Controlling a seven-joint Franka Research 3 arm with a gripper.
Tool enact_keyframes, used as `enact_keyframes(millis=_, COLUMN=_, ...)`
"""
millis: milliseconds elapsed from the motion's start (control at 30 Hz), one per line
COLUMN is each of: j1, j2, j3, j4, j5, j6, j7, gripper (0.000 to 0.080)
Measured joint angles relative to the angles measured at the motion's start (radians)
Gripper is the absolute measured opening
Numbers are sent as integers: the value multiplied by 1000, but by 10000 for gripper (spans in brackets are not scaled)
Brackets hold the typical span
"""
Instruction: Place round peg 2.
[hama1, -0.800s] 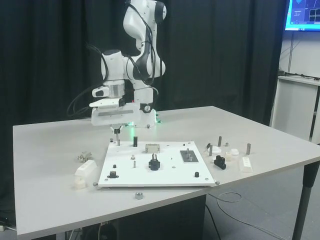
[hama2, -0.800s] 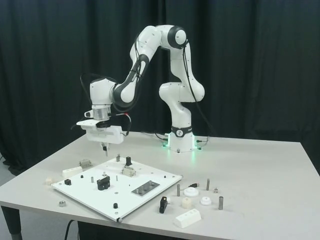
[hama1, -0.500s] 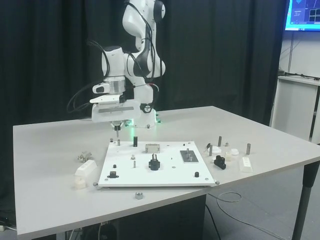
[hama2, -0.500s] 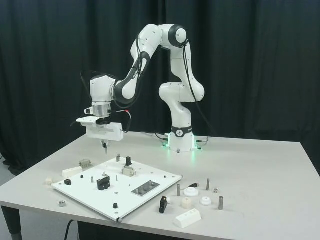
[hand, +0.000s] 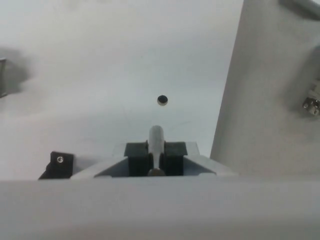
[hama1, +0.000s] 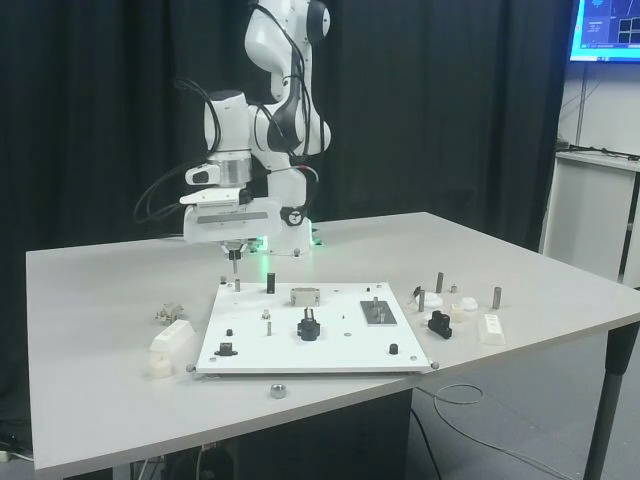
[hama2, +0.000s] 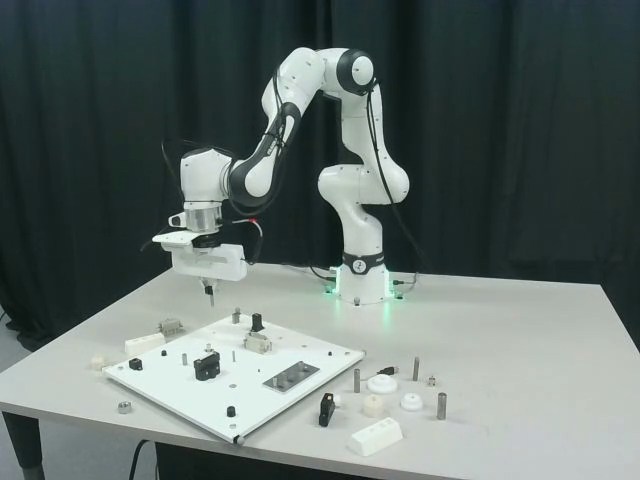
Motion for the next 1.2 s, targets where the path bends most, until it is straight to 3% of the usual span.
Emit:
enact_keyframes(millis=667, j1=0, j2=0, j3=8, j4=3, j5=0, j6=13, j7=0, gripper=61)
enact_keyframes(millis=1200, j1=-5, j2=19, j3=-14, j4=-1, j5=-44, j6=100, j7=-1, gripper=62)
